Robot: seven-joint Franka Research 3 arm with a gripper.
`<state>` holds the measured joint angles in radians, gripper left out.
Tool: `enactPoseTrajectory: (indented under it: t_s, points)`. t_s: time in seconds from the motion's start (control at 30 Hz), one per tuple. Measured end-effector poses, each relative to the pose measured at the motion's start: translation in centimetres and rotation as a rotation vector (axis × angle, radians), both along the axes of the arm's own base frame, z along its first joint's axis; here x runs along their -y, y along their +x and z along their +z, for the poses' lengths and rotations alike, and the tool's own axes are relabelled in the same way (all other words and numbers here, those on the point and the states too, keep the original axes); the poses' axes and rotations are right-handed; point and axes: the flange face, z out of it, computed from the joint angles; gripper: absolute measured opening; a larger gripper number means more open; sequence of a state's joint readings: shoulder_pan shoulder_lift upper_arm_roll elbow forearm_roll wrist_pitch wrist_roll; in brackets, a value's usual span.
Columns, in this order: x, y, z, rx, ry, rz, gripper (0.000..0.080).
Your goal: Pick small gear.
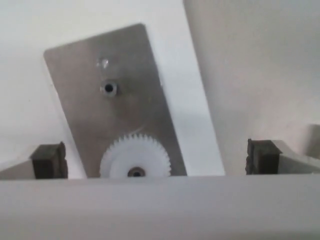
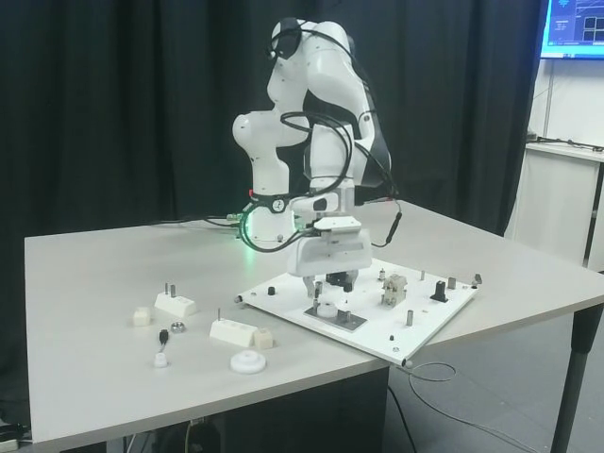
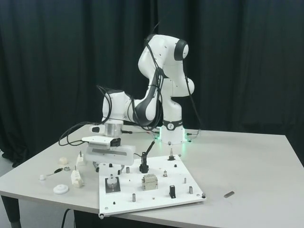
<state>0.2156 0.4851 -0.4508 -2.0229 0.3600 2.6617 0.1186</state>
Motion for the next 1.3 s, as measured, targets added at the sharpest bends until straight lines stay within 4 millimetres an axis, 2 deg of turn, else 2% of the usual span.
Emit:
enactPoseTrajectory:
  t_s: [0.57, 1.07, 1.3]
  points:
    - [1.3, 0.6, 3.3, -0.008, -0.001, 0.013, 0.08]
    - [5.7, 0.9, 6.6, -0.028, -0.064, -0.007, 0.08]
    - [7.0, 1.1, 7.8, -0.077, -0.09, 0.065, 0.08]
